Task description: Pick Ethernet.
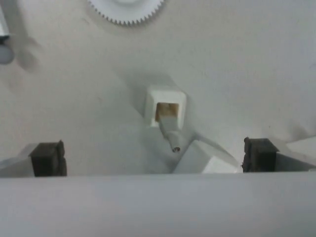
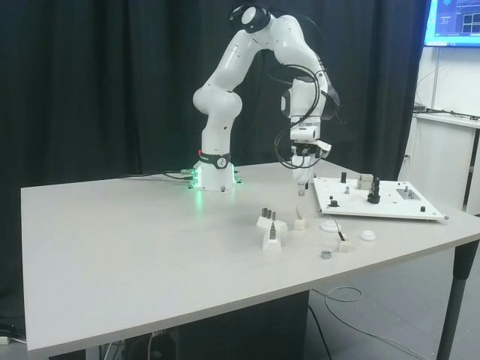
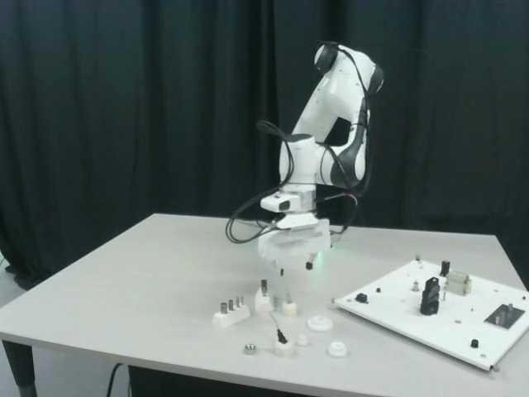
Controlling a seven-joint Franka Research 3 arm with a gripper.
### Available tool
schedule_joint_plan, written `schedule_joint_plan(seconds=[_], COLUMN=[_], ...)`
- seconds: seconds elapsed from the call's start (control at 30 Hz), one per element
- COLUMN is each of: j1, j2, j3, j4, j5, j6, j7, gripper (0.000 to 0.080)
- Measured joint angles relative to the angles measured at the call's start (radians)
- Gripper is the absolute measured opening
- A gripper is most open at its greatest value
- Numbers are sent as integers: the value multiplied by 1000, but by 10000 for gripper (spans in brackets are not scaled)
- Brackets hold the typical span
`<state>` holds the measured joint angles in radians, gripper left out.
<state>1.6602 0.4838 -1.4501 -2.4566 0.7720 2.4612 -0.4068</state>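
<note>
A grey table fills the room before a black curtain, carrying the white Franka arm, which rises from its green-lit base and bends down over the table's middle. To one side lies a white assembly board set with small black and grey fittings. The pincer hangs above a cluster of small white holders, clear of the table, its two black-tipped fingers spread wide with nothing between them. Below it in the wrist view stands the Ethernet holder, a small white block with the Ethernet plug seated in its opening and slanting up out of it; the block sits roughly midway between the fingertips. In the first room view this block stands just under the pincer, near the board's edge. Beside it rest a white holder with upright pins, another small holder, and a holder with a thin black rod. A white toothed gear lies flat close by, along with a white round disc and a small grey ring near the table's front edge.
</note>
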Motion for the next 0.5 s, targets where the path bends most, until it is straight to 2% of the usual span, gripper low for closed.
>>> schedule_joint_plan(seconds=[0.23,0.5], j1=[-56,-130], j2=[0,0], j3=[36,108], j4=[-1,1], j5=[28,58], j6=[1,24], j7=[-40,-98], gripper=[800,800])
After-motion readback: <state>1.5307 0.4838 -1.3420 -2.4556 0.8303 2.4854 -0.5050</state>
